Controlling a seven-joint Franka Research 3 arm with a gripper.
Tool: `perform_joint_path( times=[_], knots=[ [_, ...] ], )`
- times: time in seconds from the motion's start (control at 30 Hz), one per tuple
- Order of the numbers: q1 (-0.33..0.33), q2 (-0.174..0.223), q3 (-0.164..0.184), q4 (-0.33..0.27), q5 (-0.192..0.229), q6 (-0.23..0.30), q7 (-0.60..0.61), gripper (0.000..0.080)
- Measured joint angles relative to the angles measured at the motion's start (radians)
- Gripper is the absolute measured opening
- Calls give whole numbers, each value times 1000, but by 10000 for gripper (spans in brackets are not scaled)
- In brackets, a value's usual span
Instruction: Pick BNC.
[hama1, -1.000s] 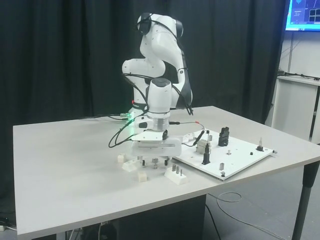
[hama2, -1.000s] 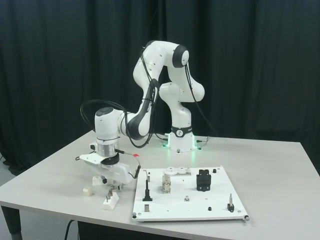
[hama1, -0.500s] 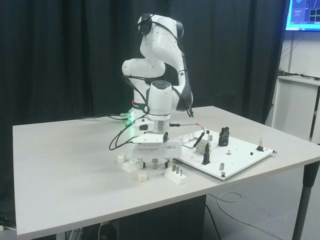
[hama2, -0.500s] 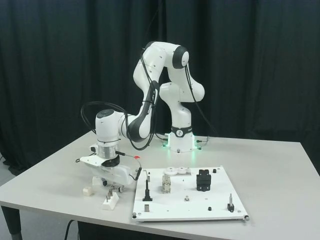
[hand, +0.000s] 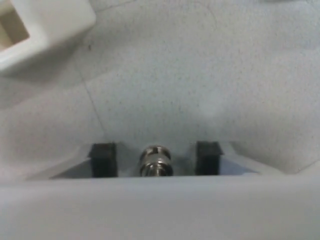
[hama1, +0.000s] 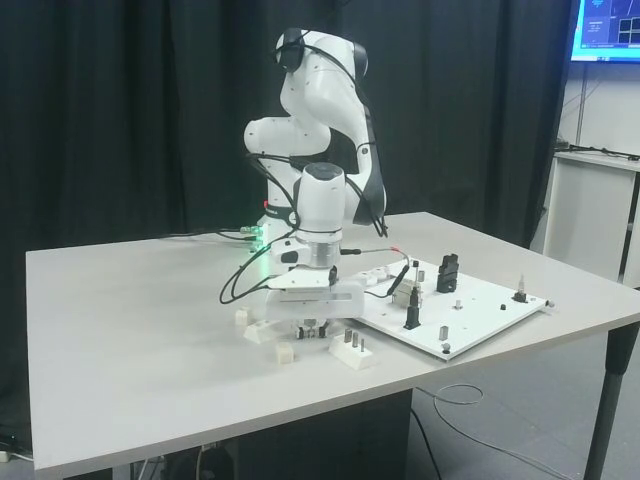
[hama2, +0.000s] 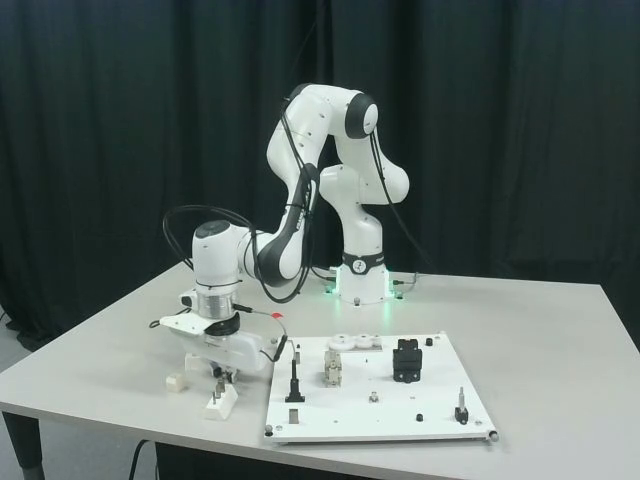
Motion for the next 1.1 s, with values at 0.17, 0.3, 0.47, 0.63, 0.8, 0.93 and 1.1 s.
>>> perform_joint_path(
  times=[0.17, 0.3, 0.47, 0.63, 0.8, 0.93, 1.1],
  knots=[
    [0, 0, 1, 0, 4, 0, -2, 378],
    [0, 0, 1, 0, 5, 0, -4, 202],
    [0, 0, 1, 1, 5, 0, -7, 126],
    [0, -3, 1, 5, 5, 0, -8, 126],
    [0, -11, -1, 9, 5, -1, -9, 126],
    [0, -21, -2, 9, 5, -5, -11, 126],
    [0, -34, -5, 9, 5, -19, -15, 124]
  ],
)
